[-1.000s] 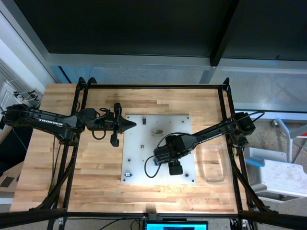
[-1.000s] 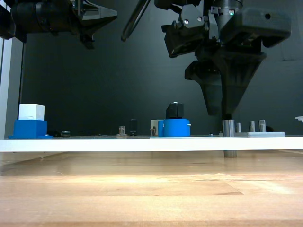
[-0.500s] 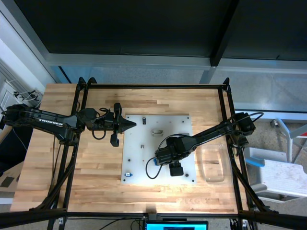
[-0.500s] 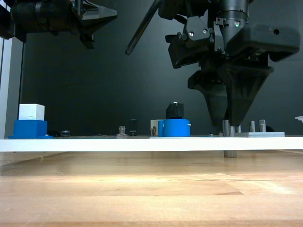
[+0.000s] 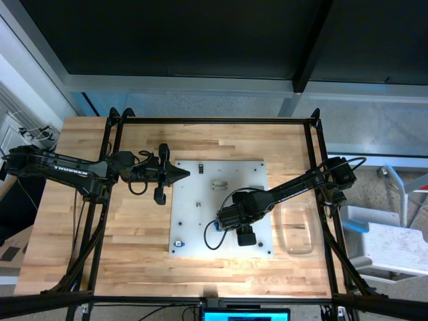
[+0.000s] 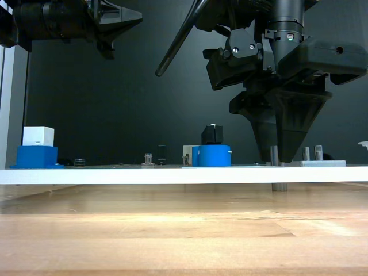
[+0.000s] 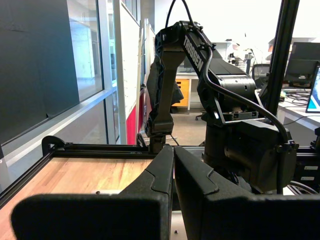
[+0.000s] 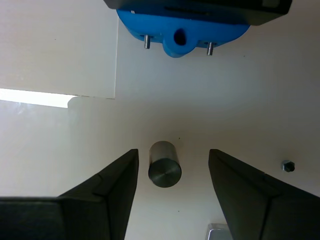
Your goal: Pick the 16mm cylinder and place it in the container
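The right pincer [image 8: 173,159] has sunk so its spread fingers [image 8: 112,187] now straddle, without touching, the 16mm cylinder [image 8: 165,169] standing on the white board [image 5: 200,227], ready for closing; the container [image 5: 297,249] waits on the tabletop to the right, while the left pincer [image 5: 184,172], pressed together, hangs over the board's far-left edge.

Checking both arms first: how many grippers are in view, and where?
2. The left gripper hangs high at the white board's left edge, shut. The right gripper is low over the board, open astride the 16mm cylinder, not touching it.
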